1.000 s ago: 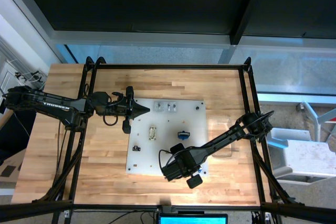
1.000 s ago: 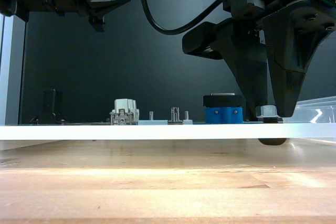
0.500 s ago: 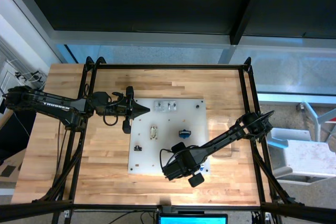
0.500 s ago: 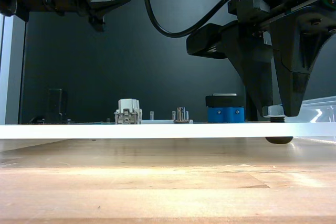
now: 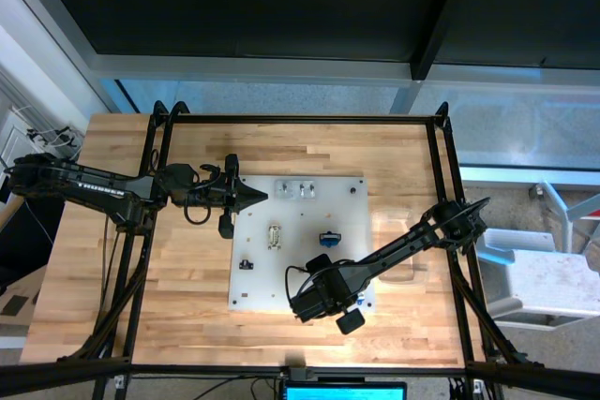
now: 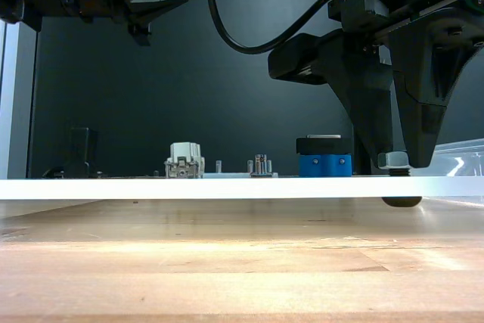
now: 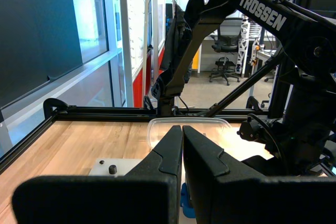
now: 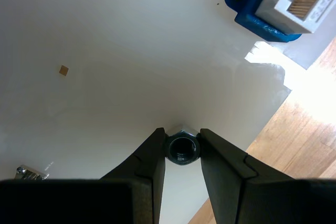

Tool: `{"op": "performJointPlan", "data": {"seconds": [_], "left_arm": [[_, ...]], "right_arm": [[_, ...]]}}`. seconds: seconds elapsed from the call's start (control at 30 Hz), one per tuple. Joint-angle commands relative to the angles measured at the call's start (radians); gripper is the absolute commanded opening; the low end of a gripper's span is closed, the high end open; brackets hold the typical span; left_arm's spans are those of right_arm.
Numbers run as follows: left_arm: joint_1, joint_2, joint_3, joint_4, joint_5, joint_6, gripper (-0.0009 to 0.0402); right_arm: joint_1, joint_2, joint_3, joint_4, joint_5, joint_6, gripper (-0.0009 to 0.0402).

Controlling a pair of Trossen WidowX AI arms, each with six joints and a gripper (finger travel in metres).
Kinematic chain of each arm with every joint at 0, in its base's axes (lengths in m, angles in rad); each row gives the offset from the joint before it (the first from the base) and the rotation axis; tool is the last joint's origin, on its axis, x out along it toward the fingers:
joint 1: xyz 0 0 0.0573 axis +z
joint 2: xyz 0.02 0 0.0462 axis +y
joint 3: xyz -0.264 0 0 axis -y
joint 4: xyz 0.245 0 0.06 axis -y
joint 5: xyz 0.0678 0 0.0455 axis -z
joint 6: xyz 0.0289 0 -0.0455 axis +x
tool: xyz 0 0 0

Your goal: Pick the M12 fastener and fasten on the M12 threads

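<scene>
the wooden worktop (image 6: 227, 262) carries the white board (image 6: 189, 188), seen edge on from the near side. over the board's near right edge the right end effector (image 6: 394, 163) points straight down, its two fingers clamped on the m12 nut (image 8: 182, 148), one finger on each side of the small silver hex. in the low view the nut sits just above the board, with the top of the short dark m12 stud (image 6: 398, 173) showing right under it, so the nut seems to rest on its stud; how far it is threaded on cannot be told. just left of this and a little farther back stands the blue connector (image 6: 325, 164) with its black top. the clear tray (image 6: 457, 158) lies to the right, behind the fingers. far off at the board's far left edge, the left end effector (image 5: 258, 197) hangs high above the worktop, fingers pressed together on nothing, tips pointing right.
</scene>
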Motion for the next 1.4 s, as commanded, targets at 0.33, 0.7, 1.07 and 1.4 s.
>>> {"op": "performJointPlan", "data": {"seconds": [0.33,0.7,1.07,1.4], "left_arm": [[0.000,0.000,0.000,0.000,0.000,0.000,0.0000],[0.000,0.000,0.000,0.000,0.000,0.000,0.0000],[0.000,0.000,0.000,0.000,0.000,0.000,0.0000],[0.000,0.000,0.000,0.000,0.000,0.000,0.0000]], "right_arm": [[0.000,-0.014,0.002,-0.001,-0.003,-0.022,0.0084],[0.003,-0.014,0.002,0.000,-0.003,-0.025,0.0136],[0.006,-0.114,0.002,-0.003,-0.003,-0.055,0.0134],[0.006,-0.152,0.002,-0.087,0.056,-0.538,0.0133]]}}
